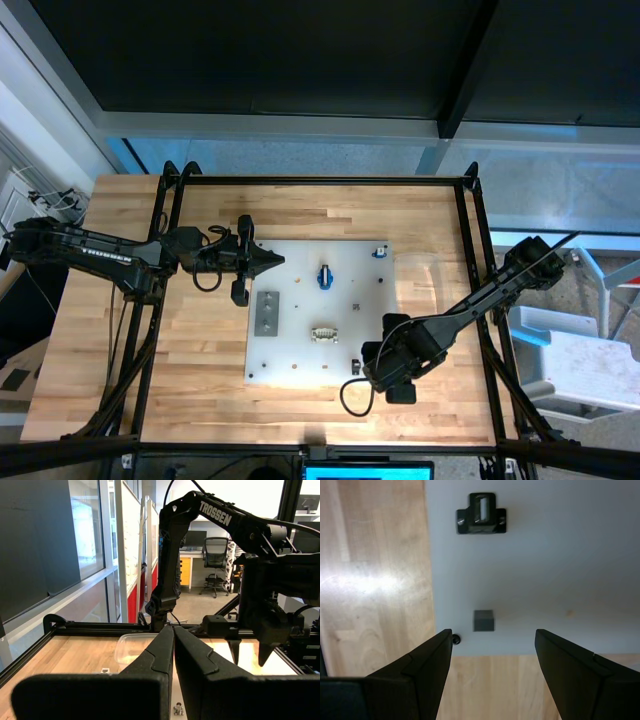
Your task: Pick the 16mm bar from the taskboard and place it in the container
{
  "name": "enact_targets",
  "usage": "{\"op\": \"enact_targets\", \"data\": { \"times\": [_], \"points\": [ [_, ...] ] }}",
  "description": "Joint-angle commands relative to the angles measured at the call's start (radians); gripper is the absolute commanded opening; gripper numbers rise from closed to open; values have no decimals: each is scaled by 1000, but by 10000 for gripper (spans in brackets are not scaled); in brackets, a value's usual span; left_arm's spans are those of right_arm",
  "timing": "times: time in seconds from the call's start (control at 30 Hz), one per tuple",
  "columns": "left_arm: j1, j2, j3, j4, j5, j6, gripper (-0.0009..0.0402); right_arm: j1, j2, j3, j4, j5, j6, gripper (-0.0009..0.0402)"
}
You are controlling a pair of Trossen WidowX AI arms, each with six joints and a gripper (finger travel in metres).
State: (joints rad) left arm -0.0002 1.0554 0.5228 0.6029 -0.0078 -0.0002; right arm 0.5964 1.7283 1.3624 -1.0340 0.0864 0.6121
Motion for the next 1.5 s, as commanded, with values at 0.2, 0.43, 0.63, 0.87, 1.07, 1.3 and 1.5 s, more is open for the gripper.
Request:
{"op": "enact_targets", "data": {
  "times": [0.2,0.43,0.63,0.87,1.07,1.3,1.5],
  "points": [
    [0,0,0,0,0,0,0,0,1,-23,26,0,-1,232],
    [0,0,0,0,0,0,0,4,1,-71,74,0,-2,232],
    [0,0,0,0,0,0,0,6,9,-93,97,0,-3,232],
    [0,0,0,0,0,0,0,11,30,-98,122,0,-18,232],
    [0,0,0,0,0,0,0,12,30,-129,157,0,-17,232],
    [0,0,0,0,0,0,0,12,30,-156,192,0,-18,229],
    [0,0,0,0,0,0,0,13,35,-160,197,0,-18,209]
  ]
}}
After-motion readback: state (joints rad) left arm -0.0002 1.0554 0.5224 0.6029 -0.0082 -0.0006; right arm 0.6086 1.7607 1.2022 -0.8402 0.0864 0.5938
